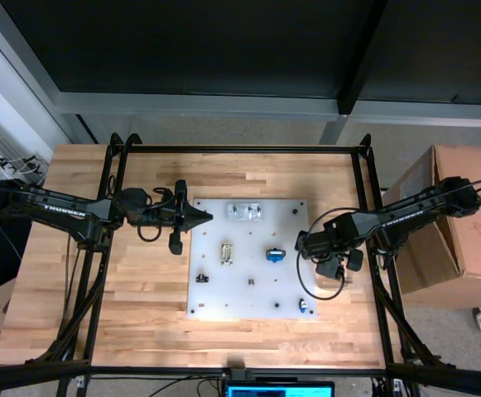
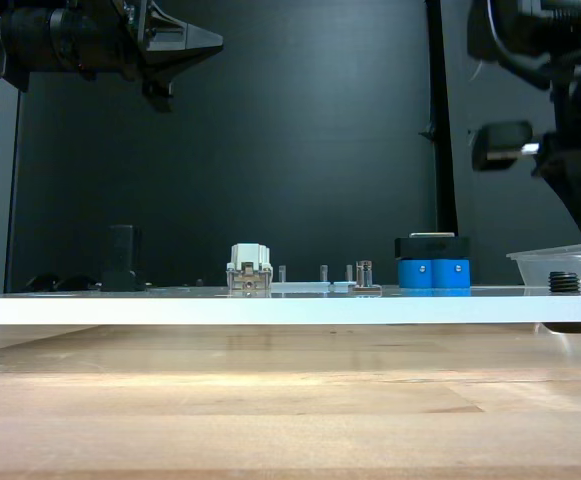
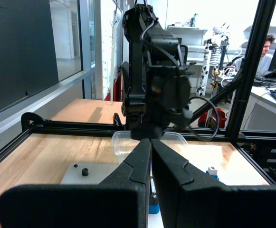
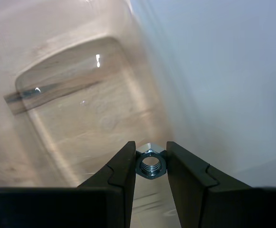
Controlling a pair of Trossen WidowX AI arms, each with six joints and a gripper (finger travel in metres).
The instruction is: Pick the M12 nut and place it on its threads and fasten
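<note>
At the near right edge of the white board (image 2: 170, 305), the stud (image 2: 564, 283) stands bare, ribs showing. Just behind, at the clear tray (image 2: 530, 257), the right gripper (image 4: 150, 146) pinches the M12 nut (image 4: 150, 166) between its 2 fingers, bore facing outward, probably ready for threading. Farther off, the left gripper (image 1: 200, 217) hangs closed above the wooden table (image 1: 99, 314), with a dark wall beyond.

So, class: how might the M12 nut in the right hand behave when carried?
Pinched in the right hand over the clear tray, the M12 nut looks rigid; smooth metal may slip. Its flat sides probably resist rolling. Left hand hangs over the board's left edge.
</note>
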